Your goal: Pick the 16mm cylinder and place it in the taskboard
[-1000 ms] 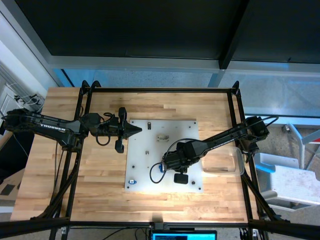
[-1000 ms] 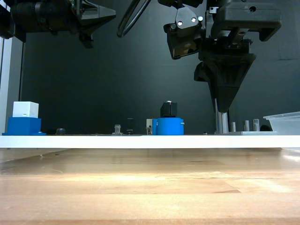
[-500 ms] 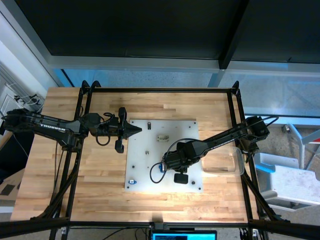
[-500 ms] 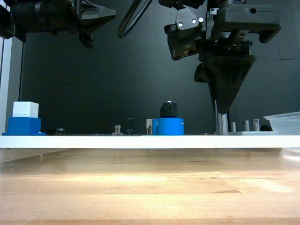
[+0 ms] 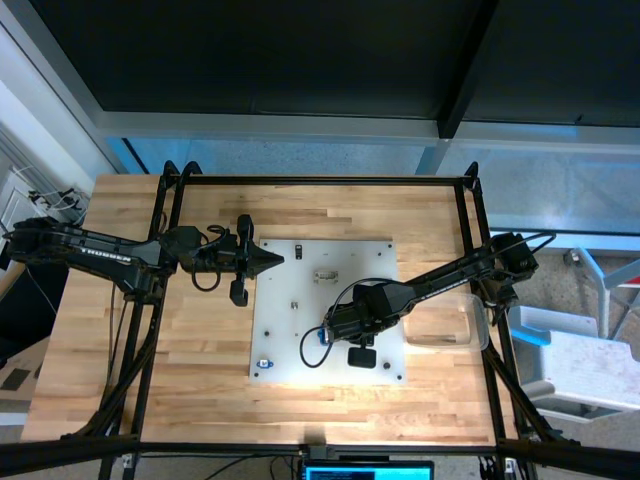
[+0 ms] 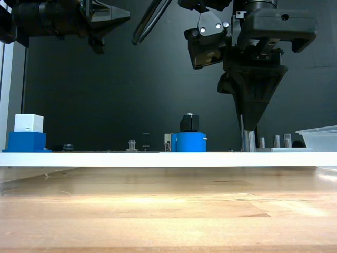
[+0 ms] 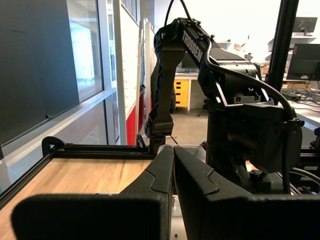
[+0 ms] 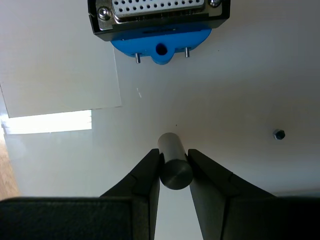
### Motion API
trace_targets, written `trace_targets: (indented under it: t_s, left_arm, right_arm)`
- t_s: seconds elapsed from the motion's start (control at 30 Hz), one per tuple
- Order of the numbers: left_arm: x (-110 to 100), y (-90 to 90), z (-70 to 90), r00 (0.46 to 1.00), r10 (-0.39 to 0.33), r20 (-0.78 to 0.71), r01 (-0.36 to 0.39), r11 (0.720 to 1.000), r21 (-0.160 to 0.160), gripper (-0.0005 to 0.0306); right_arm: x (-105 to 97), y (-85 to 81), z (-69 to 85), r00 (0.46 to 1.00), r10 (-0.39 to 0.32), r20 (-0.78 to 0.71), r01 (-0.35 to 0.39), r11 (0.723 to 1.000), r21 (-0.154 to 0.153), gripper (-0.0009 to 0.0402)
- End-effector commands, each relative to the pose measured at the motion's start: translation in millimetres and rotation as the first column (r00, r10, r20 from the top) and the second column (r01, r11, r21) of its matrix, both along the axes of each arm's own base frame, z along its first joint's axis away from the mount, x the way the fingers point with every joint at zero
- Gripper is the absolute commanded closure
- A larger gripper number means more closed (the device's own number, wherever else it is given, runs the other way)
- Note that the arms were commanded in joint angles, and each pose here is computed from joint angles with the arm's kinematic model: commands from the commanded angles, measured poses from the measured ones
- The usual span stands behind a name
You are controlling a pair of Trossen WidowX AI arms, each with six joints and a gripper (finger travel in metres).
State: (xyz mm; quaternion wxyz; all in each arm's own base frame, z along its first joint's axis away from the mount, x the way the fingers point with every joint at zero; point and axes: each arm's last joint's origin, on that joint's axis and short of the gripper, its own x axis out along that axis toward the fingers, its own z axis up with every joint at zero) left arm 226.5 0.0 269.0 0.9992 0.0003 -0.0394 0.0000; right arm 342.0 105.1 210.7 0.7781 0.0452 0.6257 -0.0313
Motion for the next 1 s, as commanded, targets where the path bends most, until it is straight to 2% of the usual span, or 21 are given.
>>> trace_targets:
  t_s: [0.03,1.0]
  left_arm:
    - [0.1,0.1,-0.1,1.000,0.000,0.000,0.000,1.000,0.000,0.0300]
    - [0.1,0.1,-0.1,1.000,0.000,0.000,0.000,1.000,0.000,0.0300]
  right_arm:
    - [-0.1,-0.1,-0.8,1.000,-0.001,0.005,0.001,1.000,-0.001,0.0389]
    - [-4.0,-0.7,-19.1,1.000,0.006,0.011,-0.006,1.000,0.008,0.0389]
